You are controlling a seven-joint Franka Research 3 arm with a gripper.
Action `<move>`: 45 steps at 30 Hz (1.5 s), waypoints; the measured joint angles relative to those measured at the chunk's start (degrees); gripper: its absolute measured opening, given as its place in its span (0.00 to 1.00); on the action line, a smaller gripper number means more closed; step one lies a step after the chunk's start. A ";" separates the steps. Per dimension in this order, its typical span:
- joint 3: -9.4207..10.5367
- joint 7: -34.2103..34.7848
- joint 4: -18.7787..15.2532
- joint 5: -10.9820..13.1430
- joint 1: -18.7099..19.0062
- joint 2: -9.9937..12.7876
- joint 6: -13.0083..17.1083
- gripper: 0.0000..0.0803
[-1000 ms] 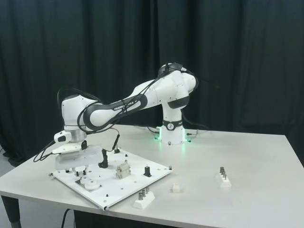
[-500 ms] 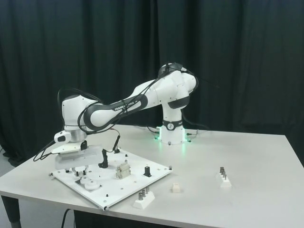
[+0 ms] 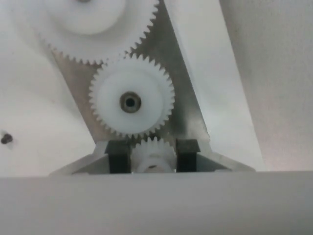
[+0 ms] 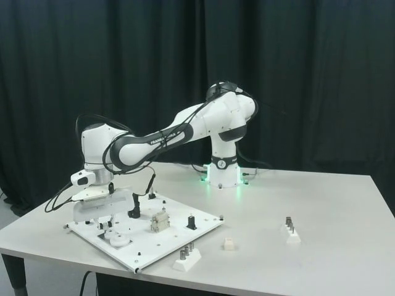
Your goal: Insert small gear.
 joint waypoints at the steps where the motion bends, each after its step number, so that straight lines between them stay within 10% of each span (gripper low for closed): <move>1: 0.00 0.08 0.00 -0.08 0.03 0.01 0.05 0.24; 35: -0.32 -1.21 -0.02 -2.02 0.64 0.18 1.08 0.24; 36: -0.43 -1.19 -0.02 -2.09 0.66 0.15 1.07 0.46; 43: -2.30 1.06 -0.01 -2.19 0.95 0.07 -0.02 0.46; 44: -2.60 1.78 -0.01 -2.19 0.97 0.07 -0.14 0.82; 45: -2.91 2.60 -0.01 -2.19 0.99 0.05 -0.23 0.96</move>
